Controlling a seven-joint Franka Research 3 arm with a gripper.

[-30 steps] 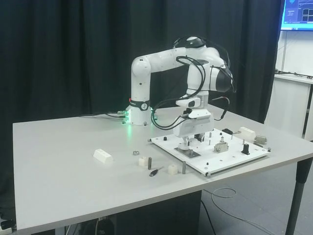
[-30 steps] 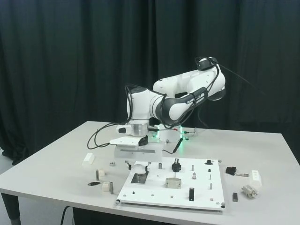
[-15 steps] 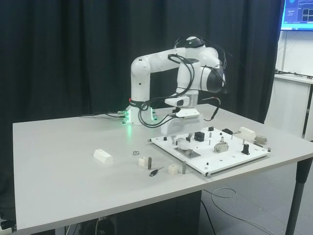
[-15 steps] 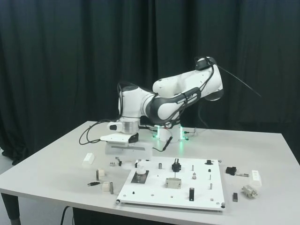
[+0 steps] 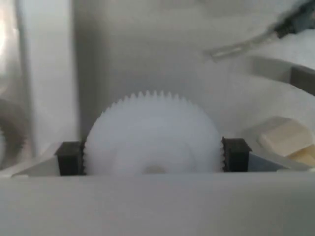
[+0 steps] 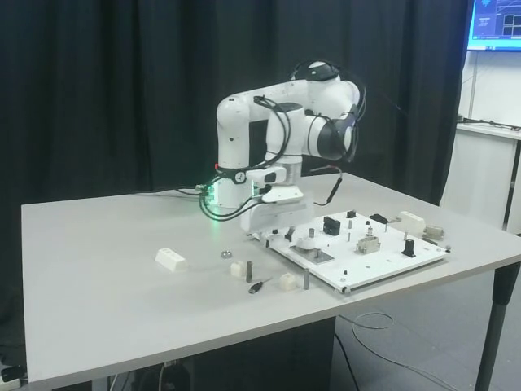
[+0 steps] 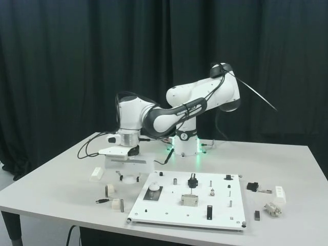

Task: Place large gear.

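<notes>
Tool (image 5: 153, 156) w/ large gear (image 5: 153, 132), now off board (image 7: 169, 207).

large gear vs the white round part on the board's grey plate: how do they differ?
The large gear is clamped in the gripper beside the board; the white round part sits free on the grey plate. The gear's teeth show; the part's cannot be made out. Both are white, round.

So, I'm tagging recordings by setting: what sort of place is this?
Probably a robotics lab or test cell. A white arm is bolted to a grey table beside a white assembly board carrying small parts, with black curtains screening the space behind.
</notes>
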